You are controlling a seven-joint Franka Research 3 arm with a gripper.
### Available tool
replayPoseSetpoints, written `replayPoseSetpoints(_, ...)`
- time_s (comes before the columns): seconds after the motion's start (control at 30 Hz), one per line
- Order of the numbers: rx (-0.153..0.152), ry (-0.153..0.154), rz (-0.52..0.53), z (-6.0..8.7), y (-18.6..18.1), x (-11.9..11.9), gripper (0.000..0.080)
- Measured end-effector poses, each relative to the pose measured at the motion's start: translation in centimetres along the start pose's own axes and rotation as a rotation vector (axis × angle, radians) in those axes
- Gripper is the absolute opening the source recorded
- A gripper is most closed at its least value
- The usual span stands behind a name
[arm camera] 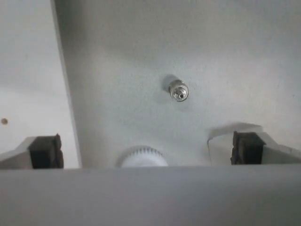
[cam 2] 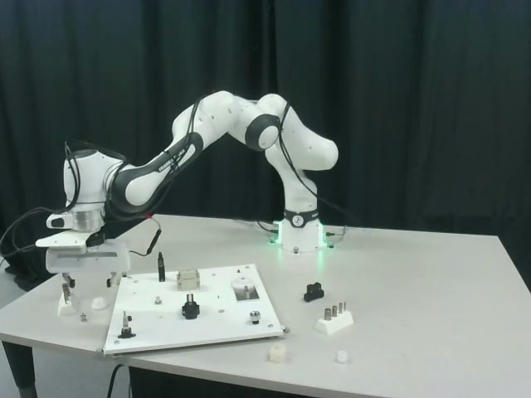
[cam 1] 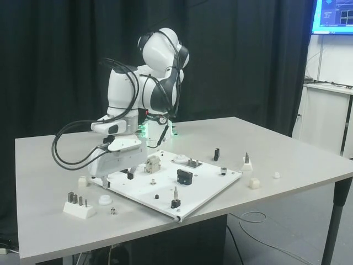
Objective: Pick BNC.
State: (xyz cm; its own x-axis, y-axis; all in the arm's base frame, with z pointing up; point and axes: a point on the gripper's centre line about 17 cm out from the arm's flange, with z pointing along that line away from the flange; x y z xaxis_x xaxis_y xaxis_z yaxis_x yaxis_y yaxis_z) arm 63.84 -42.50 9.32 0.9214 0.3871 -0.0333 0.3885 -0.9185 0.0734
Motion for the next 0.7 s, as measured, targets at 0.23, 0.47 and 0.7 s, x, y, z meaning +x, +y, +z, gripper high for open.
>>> replayPoseSetpoints(0.23, 0.018, -0.012, -0.004, 0.7, 0.2, 0.1, 0.0800)
replayPoseSetpoints(0.47, 0.030, -0.014, -0.005, 1.2, 0.4, 0.3, 0.0800)
replayPoseSetpoints(0.7, 0.036, -0.001, 0.007, 1.9, 0.6, 0.7, 0.0800)
